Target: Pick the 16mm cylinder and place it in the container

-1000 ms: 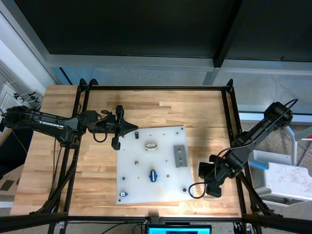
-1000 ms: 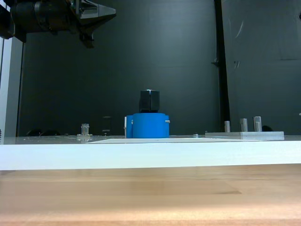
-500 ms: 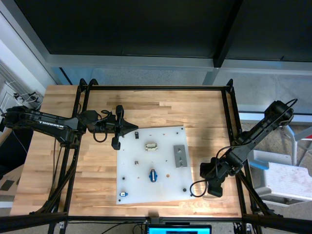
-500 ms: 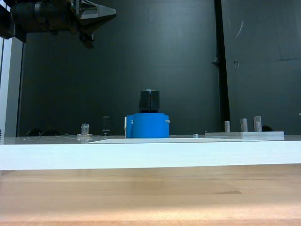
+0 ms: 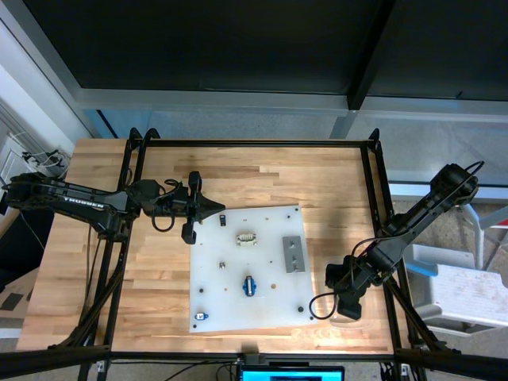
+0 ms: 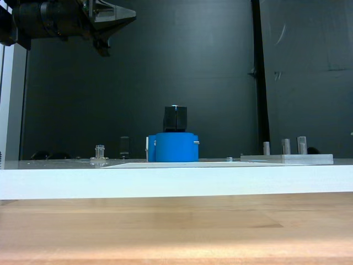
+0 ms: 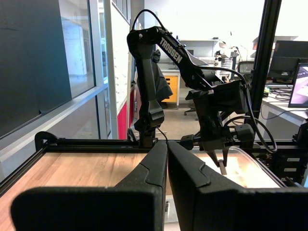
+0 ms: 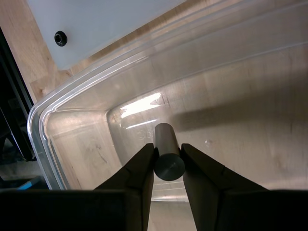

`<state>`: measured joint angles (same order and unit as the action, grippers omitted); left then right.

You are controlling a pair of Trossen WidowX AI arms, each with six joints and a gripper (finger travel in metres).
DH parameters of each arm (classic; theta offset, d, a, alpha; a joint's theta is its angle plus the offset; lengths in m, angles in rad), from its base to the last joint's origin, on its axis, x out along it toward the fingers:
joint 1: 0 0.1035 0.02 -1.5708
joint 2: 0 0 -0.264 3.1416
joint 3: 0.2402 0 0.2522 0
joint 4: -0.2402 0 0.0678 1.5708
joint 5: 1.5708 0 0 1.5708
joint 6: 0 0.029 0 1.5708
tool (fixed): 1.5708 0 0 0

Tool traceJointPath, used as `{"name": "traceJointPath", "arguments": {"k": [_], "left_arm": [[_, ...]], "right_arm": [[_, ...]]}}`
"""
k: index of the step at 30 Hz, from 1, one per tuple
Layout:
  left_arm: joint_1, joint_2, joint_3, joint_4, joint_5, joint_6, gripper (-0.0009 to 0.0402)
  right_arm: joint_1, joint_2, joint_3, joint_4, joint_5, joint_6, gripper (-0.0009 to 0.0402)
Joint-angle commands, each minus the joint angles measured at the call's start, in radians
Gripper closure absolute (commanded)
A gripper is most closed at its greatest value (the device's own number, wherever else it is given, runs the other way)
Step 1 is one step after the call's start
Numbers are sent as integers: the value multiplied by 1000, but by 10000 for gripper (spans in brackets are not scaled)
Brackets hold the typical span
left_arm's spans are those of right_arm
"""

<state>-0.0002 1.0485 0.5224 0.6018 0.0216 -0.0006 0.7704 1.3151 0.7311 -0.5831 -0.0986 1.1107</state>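
The 16mm cylinder [image 8: 168,159], a short dark grey peg, is clamped between the fingers of my right gripper [image 8: 167,147]. It hangs just inside the container [image 8: 43,130], a clear plastic tray with rounded corners lying on the wood. From above, the right gripper [image 5: 347,305] sits off the white board's right front corner. My left gripper [image 5: 218,208] hovers high over the board's far left corner with its fingers pressed together and nothing in them; the left wrist view shows the left gripper [image 7: 167,144] shut and facing the right arm.
The white board [image 5: 262,305] carries a grey metal block [image 5: 294,254], a blue connector [image 5: 249,285] and small fittings. A black frame [image 5: 371,182] runs around the table. A screw hole [image 8: 60,38] marks the board corner beside the tray.
The right gripper, still holding the cylinder, shifted slightly toward the table's near edge by the board's right front corner. The left arm stayed still.
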Motion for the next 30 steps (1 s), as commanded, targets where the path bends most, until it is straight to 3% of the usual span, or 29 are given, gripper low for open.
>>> {"name": "traceJointPath", "arguments": {"k": [1,10,30], "left_arm": [[0,0,0,0,0,0,393],[0,0,0,0,0,0,393],[0,0,0,0,0,0,393]], "right_arm": [[0,1,1,-1,1,2,278],[0,1,1,-1,2,8,235],[0,1,1,-1,2,8,233]]}}
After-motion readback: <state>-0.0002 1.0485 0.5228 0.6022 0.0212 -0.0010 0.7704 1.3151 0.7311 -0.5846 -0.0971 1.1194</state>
